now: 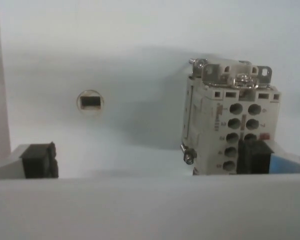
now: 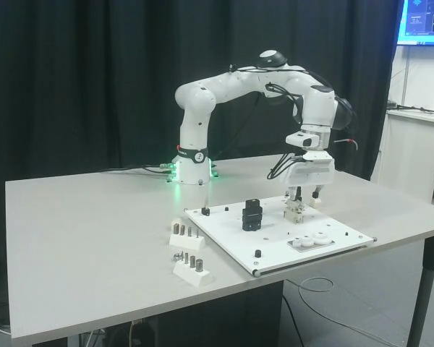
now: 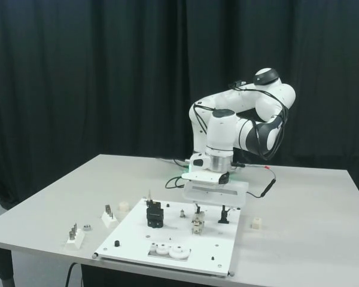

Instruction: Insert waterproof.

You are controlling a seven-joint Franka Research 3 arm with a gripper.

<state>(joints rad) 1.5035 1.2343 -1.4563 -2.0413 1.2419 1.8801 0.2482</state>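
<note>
The waterproof connector (image 1: 230,125) is a pale rectangular housing with rows of round pin holes and a metal latch, standing on the white board (image 2: 224,230). It also shows in both room views (image 2: 295,212) (image 3: 197,226). My gripper (image 1: 146,161) hangs just above the board, open wide and holding nothing. One black fingertip (image 1: 252,157) overlaps the connector's edge, while the other (image 1: 40,160) is far off to its side, so the connector is not between the fingers. From the room cameras the gripper (image 2: 304,192) (image 3: 210,213) hovers right over the connector.
A small slotted socket (image 1: 90,101) sits in the board beside the connector. A black block (image 2: 252,215) and white gears (image 2: 311,242) also stand on the board. Two white pin holders (image 2: 184,231) (image 2: 192,269) and a small white cube (image 3: 256,223) lie on the grey table.
</note>
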